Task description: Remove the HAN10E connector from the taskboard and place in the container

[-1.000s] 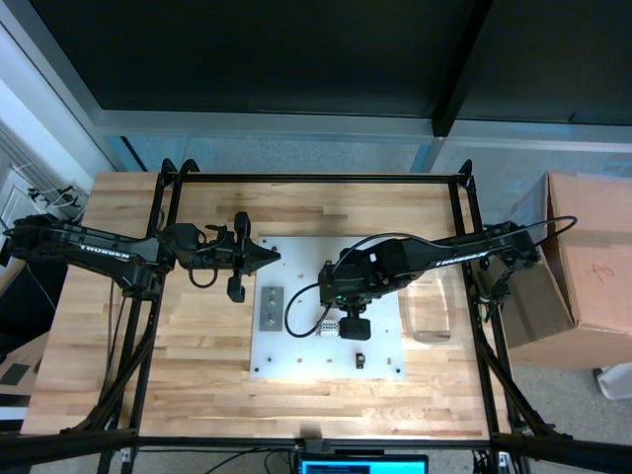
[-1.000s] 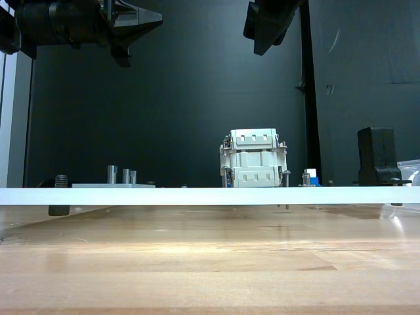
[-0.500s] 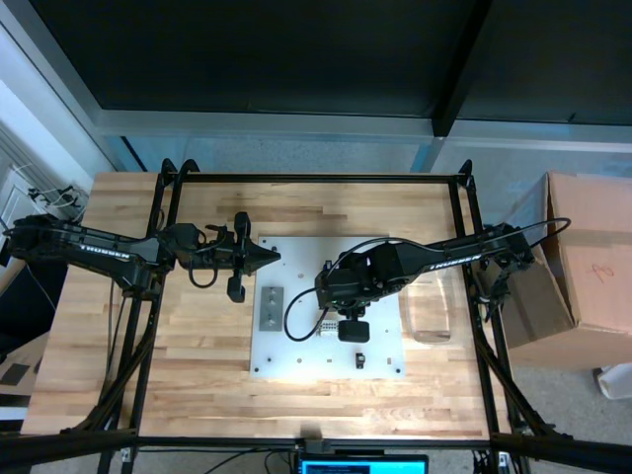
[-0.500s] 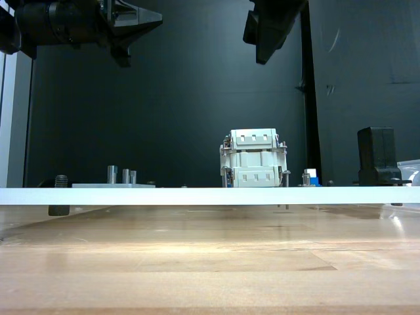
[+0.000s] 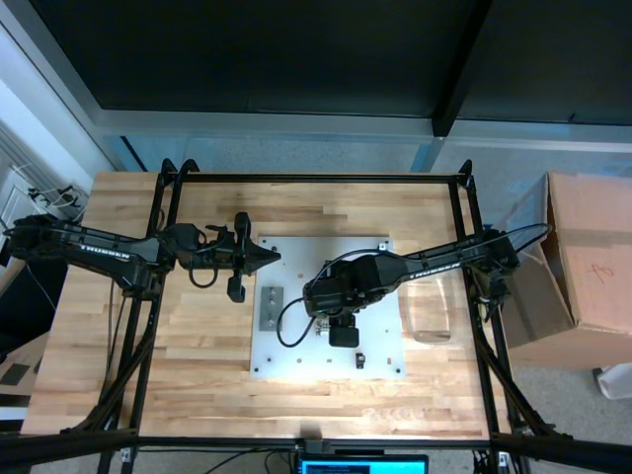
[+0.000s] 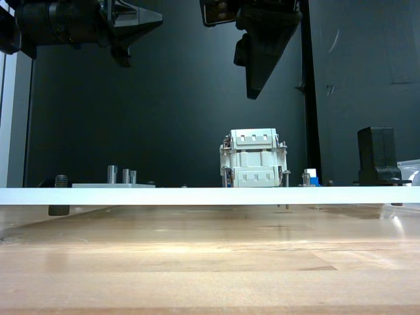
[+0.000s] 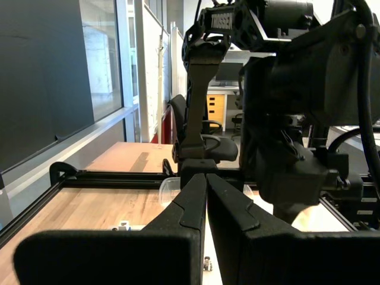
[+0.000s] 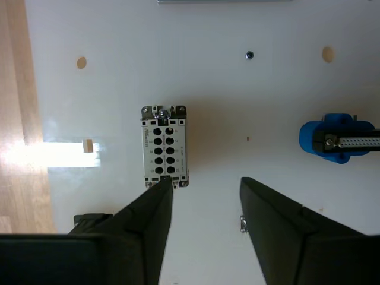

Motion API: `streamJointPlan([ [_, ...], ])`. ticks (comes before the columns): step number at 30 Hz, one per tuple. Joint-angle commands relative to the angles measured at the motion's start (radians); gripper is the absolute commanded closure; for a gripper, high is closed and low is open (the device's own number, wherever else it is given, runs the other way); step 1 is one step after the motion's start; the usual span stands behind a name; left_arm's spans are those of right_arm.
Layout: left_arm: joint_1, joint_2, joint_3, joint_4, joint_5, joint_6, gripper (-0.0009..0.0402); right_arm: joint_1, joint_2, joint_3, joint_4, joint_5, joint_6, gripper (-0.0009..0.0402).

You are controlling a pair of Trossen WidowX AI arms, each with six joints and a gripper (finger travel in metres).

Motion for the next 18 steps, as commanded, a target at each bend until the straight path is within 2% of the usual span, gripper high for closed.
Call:
streamJointPlan([
  [1,0.0,0.0,0.0,0.0,0.0,0.0,0.0393,0.001,0.0,0.0,0.005,0.001,0.0,0.0191],
  [9,0.0,0.0,0.0,0.0,0.0,0.0,0.0393,0.003,0.048,0.0,0.011,0.001,0.0,0.0137],
  [18,0.0,0.0,0.0,0.0,0.0,0.0,0.0393,0.003,0.077,-0.005,0.037,0.002,0.001,0.0128],
])
